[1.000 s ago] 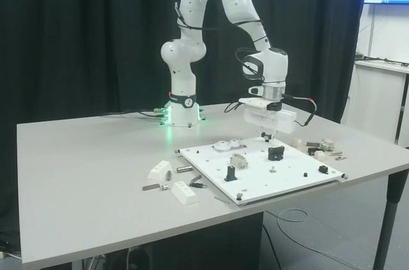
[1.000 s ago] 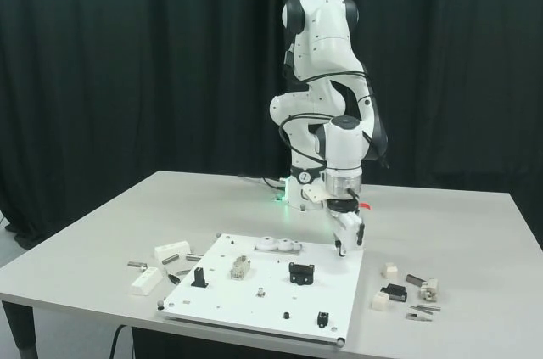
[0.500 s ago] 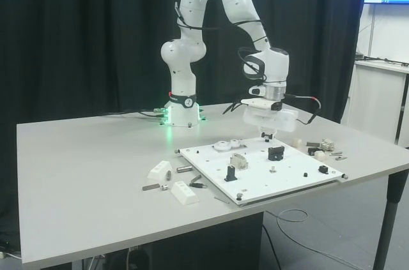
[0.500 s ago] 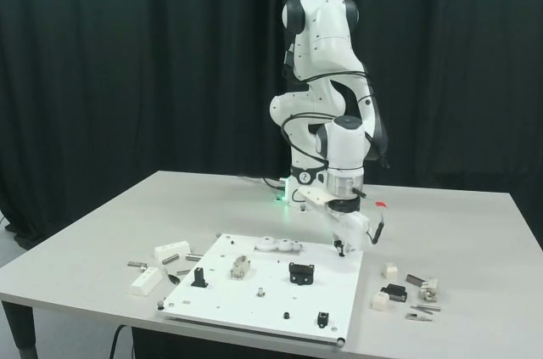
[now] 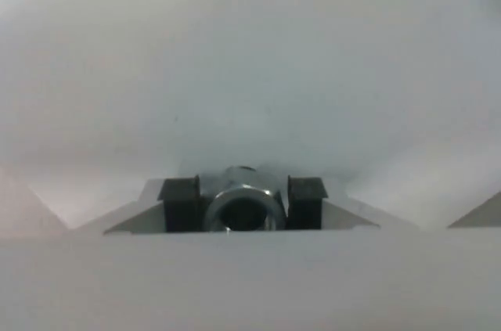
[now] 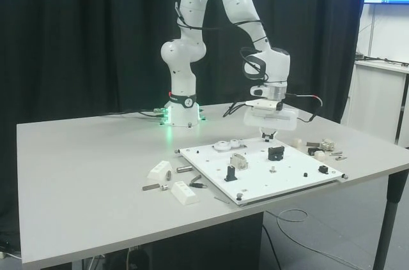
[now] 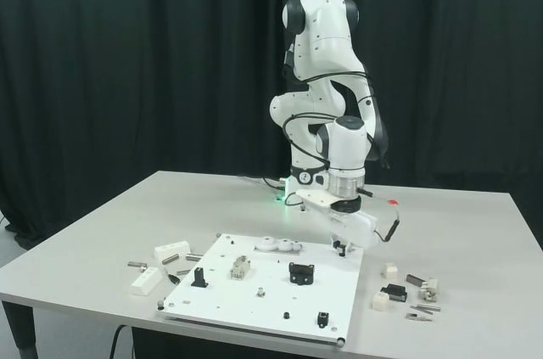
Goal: Remove bolt 4.
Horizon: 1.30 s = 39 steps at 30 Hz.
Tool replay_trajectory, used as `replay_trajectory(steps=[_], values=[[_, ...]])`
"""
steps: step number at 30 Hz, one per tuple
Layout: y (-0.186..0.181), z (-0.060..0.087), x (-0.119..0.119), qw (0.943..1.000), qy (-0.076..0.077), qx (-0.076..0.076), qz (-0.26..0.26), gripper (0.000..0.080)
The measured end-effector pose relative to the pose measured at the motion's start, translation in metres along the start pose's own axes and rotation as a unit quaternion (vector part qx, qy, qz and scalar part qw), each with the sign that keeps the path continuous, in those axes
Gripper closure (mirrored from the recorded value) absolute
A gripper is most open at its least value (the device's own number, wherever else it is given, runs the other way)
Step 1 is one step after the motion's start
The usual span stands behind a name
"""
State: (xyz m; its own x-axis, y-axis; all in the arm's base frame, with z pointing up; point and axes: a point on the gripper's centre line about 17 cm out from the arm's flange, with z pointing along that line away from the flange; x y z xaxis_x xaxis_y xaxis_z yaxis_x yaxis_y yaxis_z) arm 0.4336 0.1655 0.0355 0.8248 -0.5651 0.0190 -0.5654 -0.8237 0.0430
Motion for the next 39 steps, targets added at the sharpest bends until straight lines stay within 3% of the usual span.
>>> replay_trajectory(steps=[8, 15, 32, 39], values=[[-0.0004, 0.0000, 0.0000, 0.9976, 0.000, 0.000, -0.069, 0.0565], [-0.0007, 0.0000, 0.0000, 0.9906, 0.000, 0.000, -0.136, 0.0565], [-0.0013, -0.0001, -0.0002, 0.9636, -0.001, 0.002, -0.267, 0.0565], [-0.0016, -0.0001, -0.0004, 0.9423, -0.001, 0.002, -0.335, 0.0565]])
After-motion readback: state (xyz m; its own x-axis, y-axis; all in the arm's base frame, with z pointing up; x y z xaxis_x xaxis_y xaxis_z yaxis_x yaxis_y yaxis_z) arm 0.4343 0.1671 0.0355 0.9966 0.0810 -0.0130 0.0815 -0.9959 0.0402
